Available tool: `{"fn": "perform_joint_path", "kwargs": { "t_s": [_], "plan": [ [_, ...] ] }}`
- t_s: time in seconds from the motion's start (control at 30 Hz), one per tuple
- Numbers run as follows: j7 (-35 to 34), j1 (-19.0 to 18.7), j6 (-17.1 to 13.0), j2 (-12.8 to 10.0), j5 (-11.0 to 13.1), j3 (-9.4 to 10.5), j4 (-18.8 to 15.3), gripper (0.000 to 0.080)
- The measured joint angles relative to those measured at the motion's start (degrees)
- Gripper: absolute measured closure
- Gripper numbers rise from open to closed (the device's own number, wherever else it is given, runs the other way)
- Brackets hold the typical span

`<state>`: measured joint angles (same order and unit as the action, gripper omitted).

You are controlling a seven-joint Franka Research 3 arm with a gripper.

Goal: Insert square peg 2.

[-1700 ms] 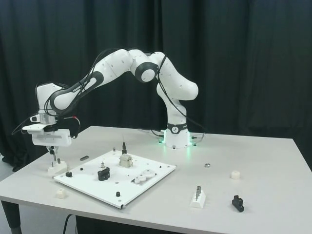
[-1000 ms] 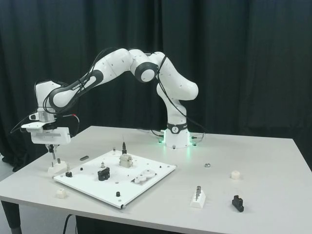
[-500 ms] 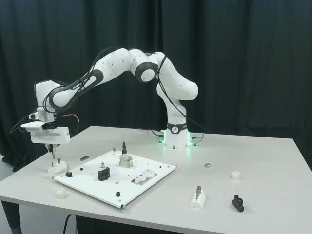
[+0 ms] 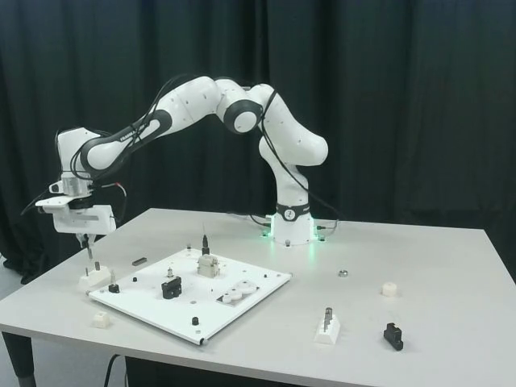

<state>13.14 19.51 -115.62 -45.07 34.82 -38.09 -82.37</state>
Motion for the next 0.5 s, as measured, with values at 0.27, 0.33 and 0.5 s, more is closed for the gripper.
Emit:
{"fn": "perform_joint_path", "kwargs": {
  "t_s": [0.27, 0.33, 0.5],
  "plan": [
    [-8.9, -1.5, 4.4, 2.5, -0.2, -1.01, 0.0, 0.0732],
    [-11.7, -2.1, 5.7, 3.2, -0.2, -1.46, 0.0, 0.0732],
    [-16.7, -4.2, 8.7, 4.9, -0.3, -2.65, -0.2, 0.0732]
  ]
}}
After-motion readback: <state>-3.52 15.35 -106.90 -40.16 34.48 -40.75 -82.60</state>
